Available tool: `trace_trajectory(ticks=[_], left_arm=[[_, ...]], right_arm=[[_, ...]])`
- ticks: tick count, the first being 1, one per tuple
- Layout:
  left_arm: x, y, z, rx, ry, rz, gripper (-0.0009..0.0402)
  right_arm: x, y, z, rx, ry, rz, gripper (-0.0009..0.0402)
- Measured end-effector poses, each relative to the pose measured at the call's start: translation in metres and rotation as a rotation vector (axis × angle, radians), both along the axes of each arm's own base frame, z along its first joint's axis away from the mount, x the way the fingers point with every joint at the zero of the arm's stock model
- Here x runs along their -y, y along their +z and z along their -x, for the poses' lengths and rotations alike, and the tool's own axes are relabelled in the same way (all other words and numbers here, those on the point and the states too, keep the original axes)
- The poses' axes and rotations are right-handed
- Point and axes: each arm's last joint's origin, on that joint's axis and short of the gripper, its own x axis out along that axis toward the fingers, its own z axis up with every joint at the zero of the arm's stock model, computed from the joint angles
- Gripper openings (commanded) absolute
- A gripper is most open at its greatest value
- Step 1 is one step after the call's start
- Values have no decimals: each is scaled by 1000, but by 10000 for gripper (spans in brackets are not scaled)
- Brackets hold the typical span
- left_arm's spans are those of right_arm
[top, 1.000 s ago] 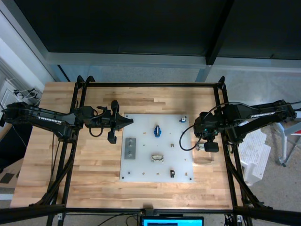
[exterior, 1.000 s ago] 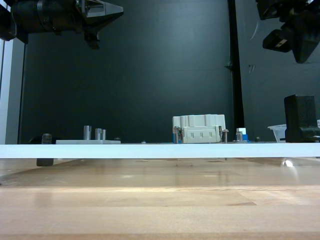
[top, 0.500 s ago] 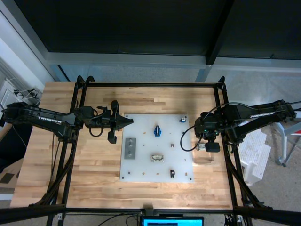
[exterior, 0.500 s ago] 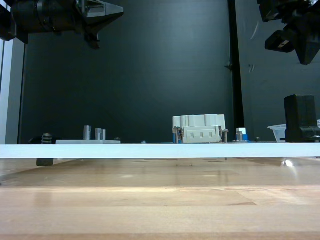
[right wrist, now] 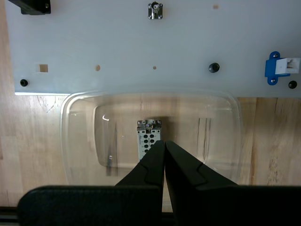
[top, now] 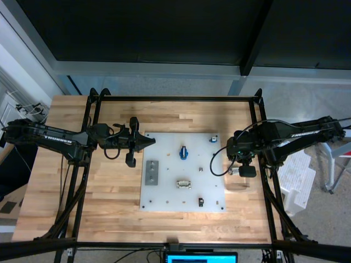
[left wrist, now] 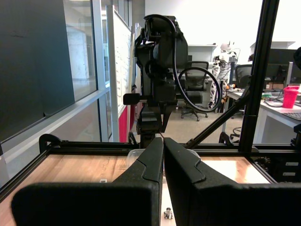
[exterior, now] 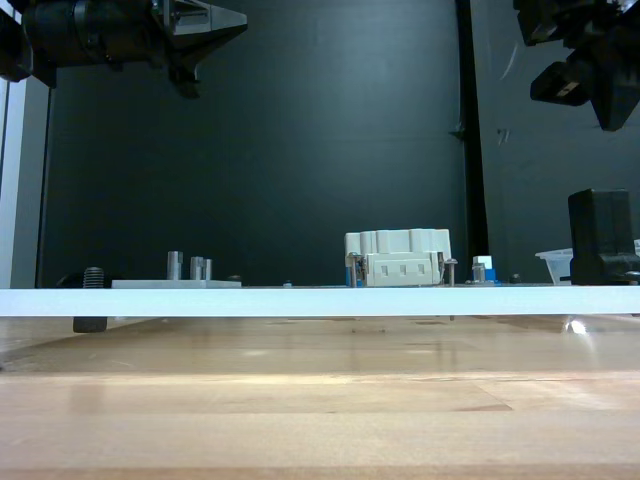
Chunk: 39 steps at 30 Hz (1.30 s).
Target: Pick the HAN10E connector and install on the hub
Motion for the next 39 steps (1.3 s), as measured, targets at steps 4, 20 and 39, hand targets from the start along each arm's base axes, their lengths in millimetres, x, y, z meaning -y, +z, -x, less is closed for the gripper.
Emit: trace_trajectory(ticks=[4,20,39], left_arm=[[0,0,0,0,0,0,0],[0,0,0,0,0,0,0],[0,0,0,0,0,0,0]], right_arm=[[-1,-4,-5,-24,-6,3,2],[-4,-28,-17,-89,-6,25,57],[-7,-62,-28,-130,-5,48,57]])
